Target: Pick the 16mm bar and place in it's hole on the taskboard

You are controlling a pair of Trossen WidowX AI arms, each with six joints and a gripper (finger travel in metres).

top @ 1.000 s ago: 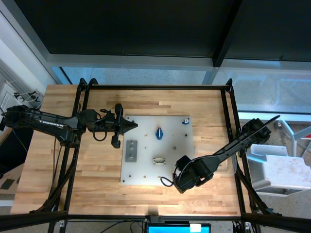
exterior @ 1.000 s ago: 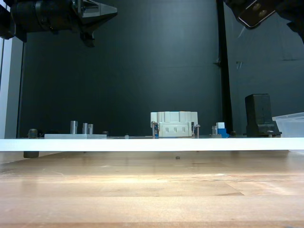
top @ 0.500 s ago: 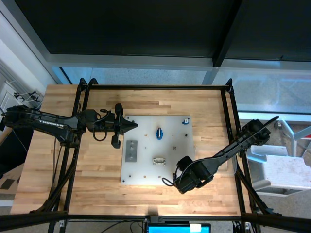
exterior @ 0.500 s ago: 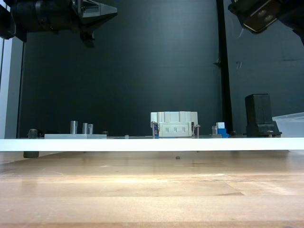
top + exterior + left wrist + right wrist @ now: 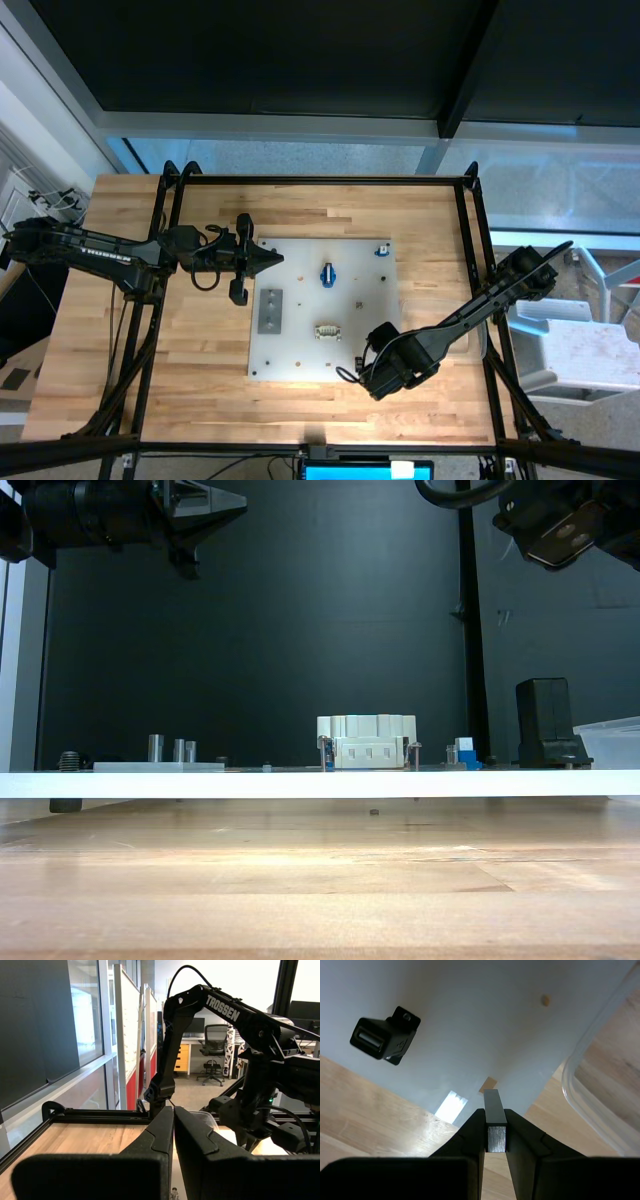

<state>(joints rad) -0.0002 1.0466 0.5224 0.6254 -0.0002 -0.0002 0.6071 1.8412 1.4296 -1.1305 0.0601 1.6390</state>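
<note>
The 16mm bar (image 5: 494,1122) is a short square-section metal bar held clear of the board between my right gripper's fingers, end face toward the camera. My right gripper (image 5: 383,376) is shut on it above the near right corner of the white taskboard (image 5: 300,350), and shows high up in the low view (image 5: 556,528). My left gripper (image 5: 276,258) hovers over the board's far left edge, well above it (image 5: 238,500), with its fingers (image 5: 161,1132) pressed together on nothing. A grey block (image 5: 270,310) with holes lies on the board's left side.
A black USB socket (image 5: 385,1040) stands on the board under the right gripper. A clear plastic tray (image 5: 600,1085) lies off the board's right edge. A white connector (image 5: 366,742), blue parts (image 5: 327,274) and short metal pegs (image 5: 156,748) stand on the board. A black frame surrounds the table.
My right gripper, still holding the bar, has shifted a little to the right and slightly lower, turning somewhat. The left arm has not moved.
</note>
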